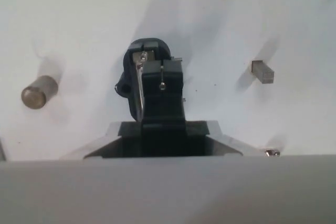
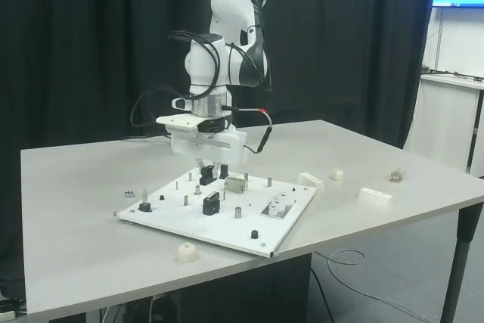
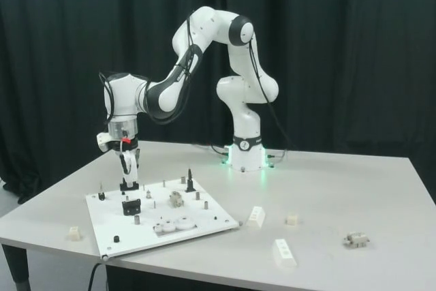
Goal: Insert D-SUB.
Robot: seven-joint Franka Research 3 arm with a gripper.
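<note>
Gripper (image 1: 163, 90) closed on black D-SUB (image 1: 137, 72) | plug just above white board (image 1: 79, 30) | risk: plug looks tilted in fingers, could jam at socket.

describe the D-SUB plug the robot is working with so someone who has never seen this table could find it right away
Start at the white board lying on the grey table, then follow the white arm down to its gripper at the board's far edge. The D-SUB plug is the black connector with a metal face between the fingers, unlike the bare pegs standing around it.
</note>
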